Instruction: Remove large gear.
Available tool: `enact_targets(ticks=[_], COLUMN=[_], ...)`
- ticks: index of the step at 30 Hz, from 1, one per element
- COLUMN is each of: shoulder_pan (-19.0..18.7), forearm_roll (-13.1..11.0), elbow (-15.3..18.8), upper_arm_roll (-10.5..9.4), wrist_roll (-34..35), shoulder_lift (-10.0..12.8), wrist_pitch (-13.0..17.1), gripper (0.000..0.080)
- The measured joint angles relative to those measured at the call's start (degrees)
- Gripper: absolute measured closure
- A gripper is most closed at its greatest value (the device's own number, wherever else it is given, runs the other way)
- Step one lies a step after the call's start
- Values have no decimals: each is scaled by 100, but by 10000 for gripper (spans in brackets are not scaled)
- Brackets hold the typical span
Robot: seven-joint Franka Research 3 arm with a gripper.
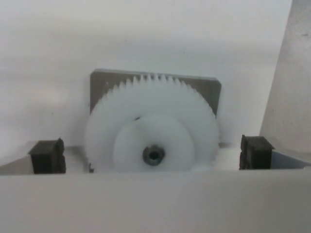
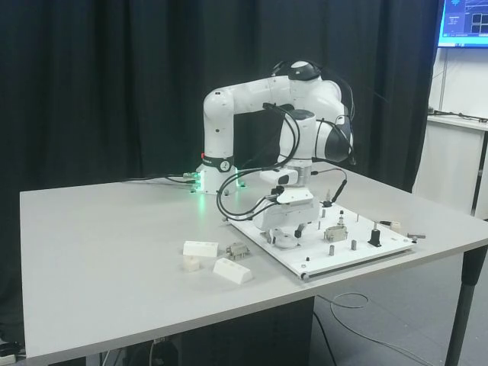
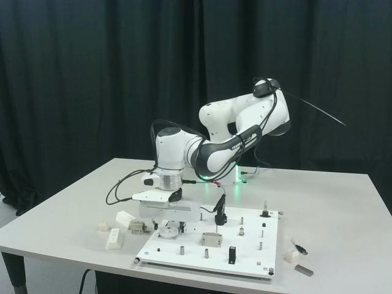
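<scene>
White large gear point(image 1: 151, 128) | grey plate point(image 1: 104, 82) beneath | gripper point(image 1: 151, 154) spread wide

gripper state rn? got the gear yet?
Gripper: jaws open, one on each side of the large white toothed plastic gear, not touching it; holding nothing.

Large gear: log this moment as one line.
phase: pre-grasp | gripper: open, straddling large gear | gear: seated on grey plate, not lifted | contact: none visible
</scene>
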State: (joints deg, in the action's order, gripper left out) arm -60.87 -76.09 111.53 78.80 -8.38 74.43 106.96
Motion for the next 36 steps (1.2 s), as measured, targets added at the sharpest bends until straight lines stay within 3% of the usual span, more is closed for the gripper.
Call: enact_targets(ticks=[19, 20, 29, 30, 36], shoulder_pan=[167, 172, 174, 174, 173], forearm_roll=[-40, -45, -46, -46, -42], elbow=[-152, -158, -164, -164, -165], upper_arm_roll=[-113, -117, -113, -112, -105], wrist_roll=[2, 2, 28, 31, 36], shoulder_lift=[1, -1, -2, -2, -2], wrist_pitch=[5, 2, -14, -16, -24], gripper=[3, 148, 148, 206, 206])
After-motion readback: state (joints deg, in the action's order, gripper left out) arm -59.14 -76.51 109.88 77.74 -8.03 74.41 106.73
